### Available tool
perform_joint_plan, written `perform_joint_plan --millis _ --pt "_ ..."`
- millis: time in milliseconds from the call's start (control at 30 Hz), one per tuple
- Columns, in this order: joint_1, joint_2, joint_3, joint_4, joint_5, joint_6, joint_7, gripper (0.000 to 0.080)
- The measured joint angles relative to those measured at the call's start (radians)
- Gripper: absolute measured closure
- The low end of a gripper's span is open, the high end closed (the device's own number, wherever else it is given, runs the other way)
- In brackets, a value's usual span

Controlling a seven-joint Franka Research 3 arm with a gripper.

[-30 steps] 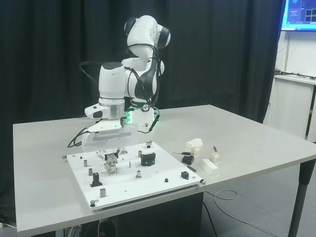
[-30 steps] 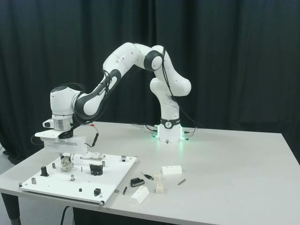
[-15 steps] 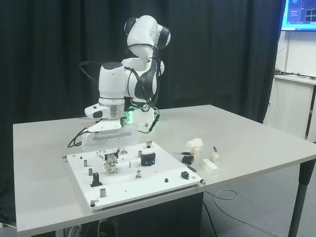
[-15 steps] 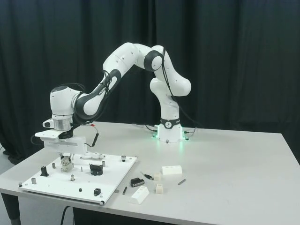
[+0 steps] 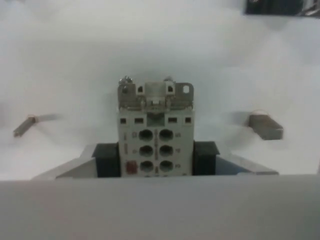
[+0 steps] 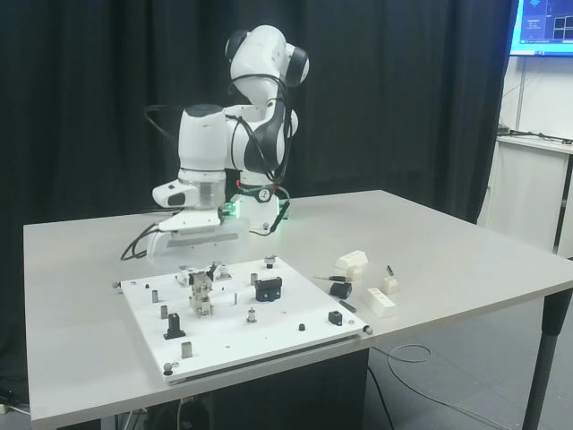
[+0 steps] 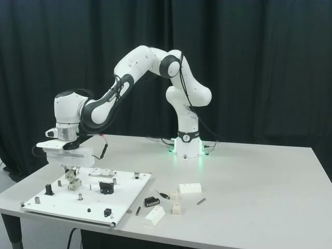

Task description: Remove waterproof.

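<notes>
The white robot arm (image 7: 136,67) reaches out over a white board (image 6: 235,315) that lies on the grey tabletop (image 7: 249,181). Its end effector (image 6: 204,270) hangs just above a small white plug block, the waterproof connector (image 6: 200,293). This block stands upright on the board, at about 10 o'clock from the board's middle in the first room view.

In the wrist view the waterproof connector (image 5: 155,134) sits between the two black fingers (image 5: 106,159). It has six round holes in its face and a grey metal clip on one end. The fingers stand close on both sides of it. It cannot be told whether they squeeze it or only sit beside it.

More small parts stand on the board. A black block (image 6: 269,288) is at about 3 o'clock from the connector. Off the board, at its 3 o'clock, some white blocks (image 6: 380,302) and small black bits lie on the tabletop. A green light (image 7: 171,151) glows at the arm's base.
</notes>
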Motion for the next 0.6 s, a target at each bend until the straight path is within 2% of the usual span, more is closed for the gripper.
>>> perform_joint_plan --millis 367,600 --pt "0.035 -0.024 -0.048 0.055 -0.003 -0.108 -0.001 0.0493" --pt "0.048 -0.026 -0.067 0.063 -0.003 -0.126 -0.001 0.0493"
